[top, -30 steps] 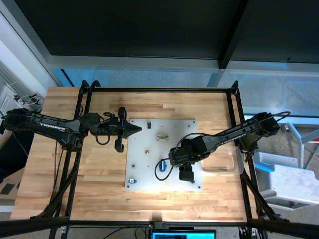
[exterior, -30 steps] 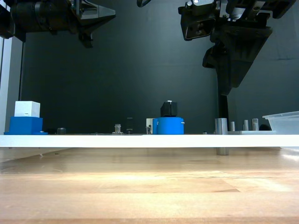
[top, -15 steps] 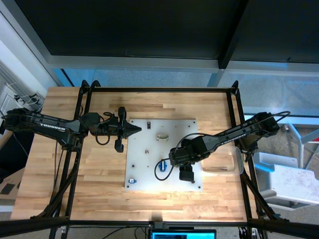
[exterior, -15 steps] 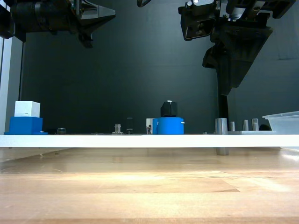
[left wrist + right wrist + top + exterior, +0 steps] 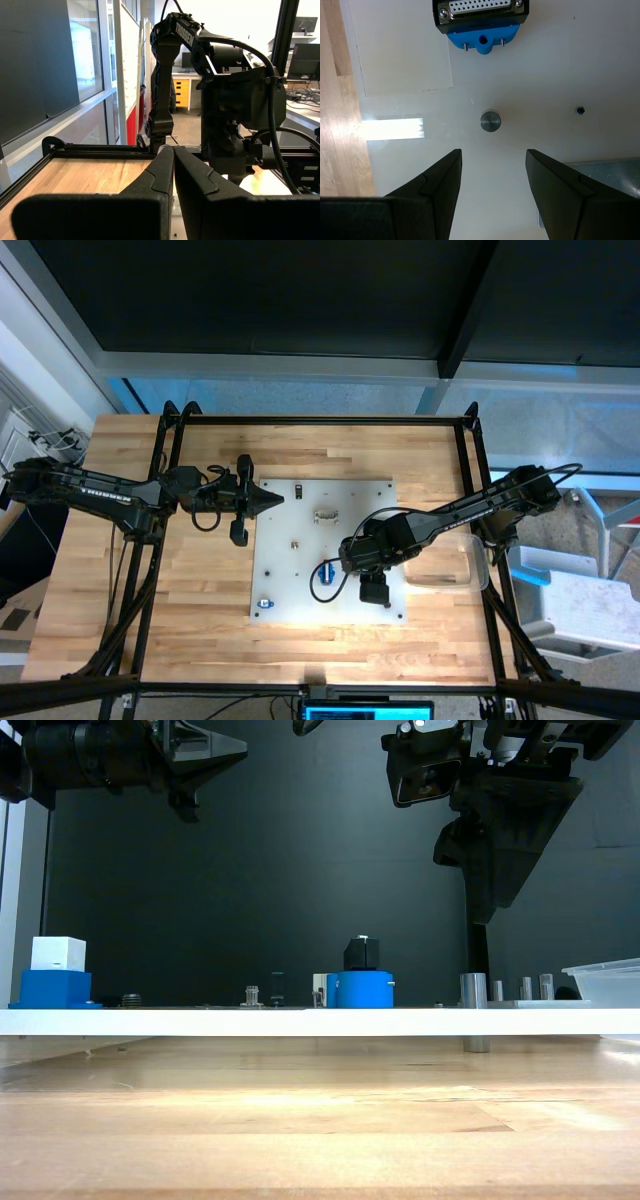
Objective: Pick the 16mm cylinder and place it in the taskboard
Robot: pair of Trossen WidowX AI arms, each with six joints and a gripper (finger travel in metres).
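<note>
The 16mm cylinder [image 5: 490, 121], a small round grey metal peg, stands upright in the white taskboard [image 5: 545, 60]. In the low view the cylinder [image 5: 473, 992] passes through the taskboard [image 5: 250, 1020] and pokes out beneath it. My right gripper [image 5: 492, 155] hangs open just above it, fingers on either side and not touching it. In the high view the right gripper [image 5: 350, 553] covers the peg. My left gripper [image 5: 275, 498] is shut and empty, held high by the taskboard's [image 5: 300, 580] left edge.
A blue connector [image 5: 481, 22] with a black plug sits on the board beyond the peg. Several other metal pegs [image 5: 526, 988] stand to the right. A clear plastic bin [image 5: 450, 575] lies right of the board. A blue block with a white cube [image 5: 55, 975] occupies the board's near left corner.
</note>
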